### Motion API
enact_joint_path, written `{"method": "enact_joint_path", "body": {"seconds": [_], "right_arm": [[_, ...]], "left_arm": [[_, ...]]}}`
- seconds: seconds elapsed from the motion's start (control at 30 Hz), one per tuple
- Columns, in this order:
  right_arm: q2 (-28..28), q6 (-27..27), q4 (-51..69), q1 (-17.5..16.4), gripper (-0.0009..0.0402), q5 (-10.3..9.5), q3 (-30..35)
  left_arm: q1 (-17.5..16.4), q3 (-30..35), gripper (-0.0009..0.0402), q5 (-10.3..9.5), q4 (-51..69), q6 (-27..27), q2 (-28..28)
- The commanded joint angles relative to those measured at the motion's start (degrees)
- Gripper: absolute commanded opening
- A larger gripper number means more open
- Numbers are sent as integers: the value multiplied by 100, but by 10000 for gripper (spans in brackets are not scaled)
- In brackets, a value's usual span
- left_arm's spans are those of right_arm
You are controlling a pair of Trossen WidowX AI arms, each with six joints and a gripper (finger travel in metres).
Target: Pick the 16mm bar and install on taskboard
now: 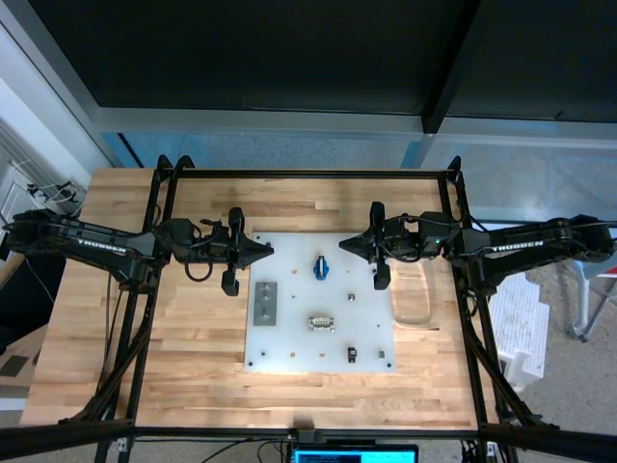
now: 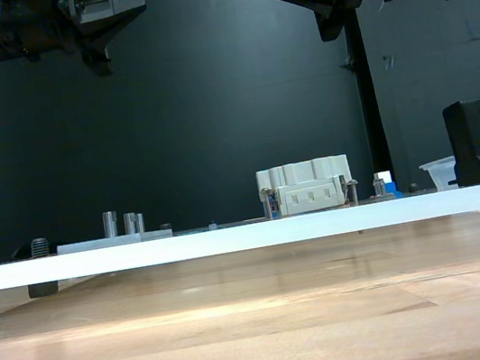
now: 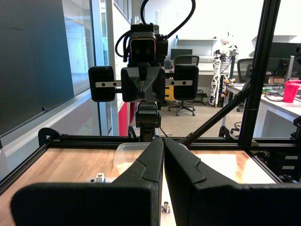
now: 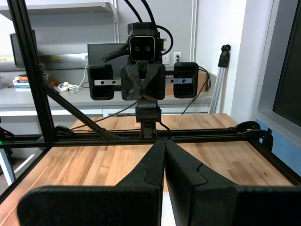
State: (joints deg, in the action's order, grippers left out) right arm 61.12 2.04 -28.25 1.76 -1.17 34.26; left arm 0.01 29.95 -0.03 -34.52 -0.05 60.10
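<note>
The left end effector [image 1: 269, 250] hangs clenched on nothing, high over the far left corner of the taskboard [image 1: 289, 338]. The right end effector [image 1: 343, 244], likewise clenched and carrying nothing, faces it across a gap over the board's far edge, near the blue knob [image 1: 321, 267]. The board lies mid-bench with bare wood of the bench [image 1: 145, 367] to its left and along its near edge; a tiny grey peg that may be the 16mm bar [image 1: 352, 296] stands on it between knob and tray [image 1: 429, 301], which lies at the board's right edge, its contents impossible to tell.
</note>
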Motion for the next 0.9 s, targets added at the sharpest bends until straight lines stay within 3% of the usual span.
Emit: {"method": "enact_joint_path", "body": {"seconds": [0.03,0.9], "right_arm": [[4,2,7,-2,0,2,2],[4,4,59,-2,0,4,2]], "left_arm": [[0,0,0,2,-2,0,0],[0,0,0,2,-2,0,0]]}}
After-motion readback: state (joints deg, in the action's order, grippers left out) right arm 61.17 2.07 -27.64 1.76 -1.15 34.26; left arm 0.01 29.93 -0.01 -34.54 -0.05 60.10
